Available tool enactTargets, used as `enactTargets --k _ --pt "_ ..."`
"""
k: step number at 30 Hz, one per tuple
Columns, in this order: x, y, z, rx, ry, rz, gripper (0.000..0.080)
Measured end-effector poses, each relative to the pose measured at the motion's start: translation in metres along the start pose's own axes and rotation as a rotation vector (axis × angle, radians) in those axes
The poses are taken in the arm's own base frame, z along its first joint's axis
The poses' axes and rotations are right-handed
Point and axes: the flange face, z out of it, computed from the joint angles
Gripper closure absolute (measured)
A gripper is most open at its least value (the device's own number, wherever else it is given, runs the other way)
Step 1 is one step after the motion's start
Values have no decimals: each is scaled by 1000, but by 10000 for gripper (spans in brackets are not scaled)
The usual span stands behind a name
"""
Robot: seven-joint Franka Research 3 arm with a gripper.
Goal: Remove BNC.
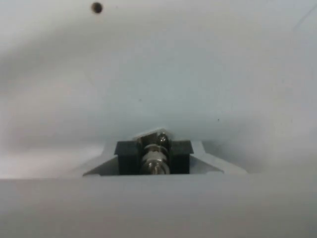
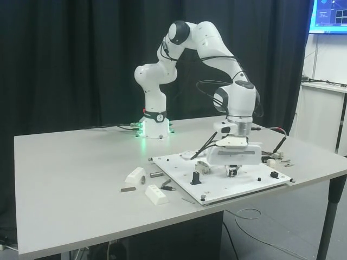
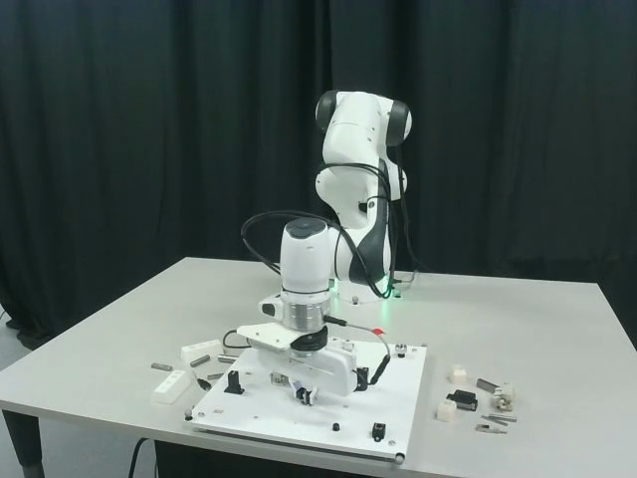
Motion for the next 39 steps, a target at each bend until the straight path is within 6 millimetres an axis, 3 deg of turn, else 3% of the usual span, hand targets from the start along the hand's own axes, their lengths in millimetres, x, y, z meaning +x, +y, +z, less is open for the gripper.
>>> enactTargets --k 39 --pt "0 -1 -1 -8 -1 -497 677"
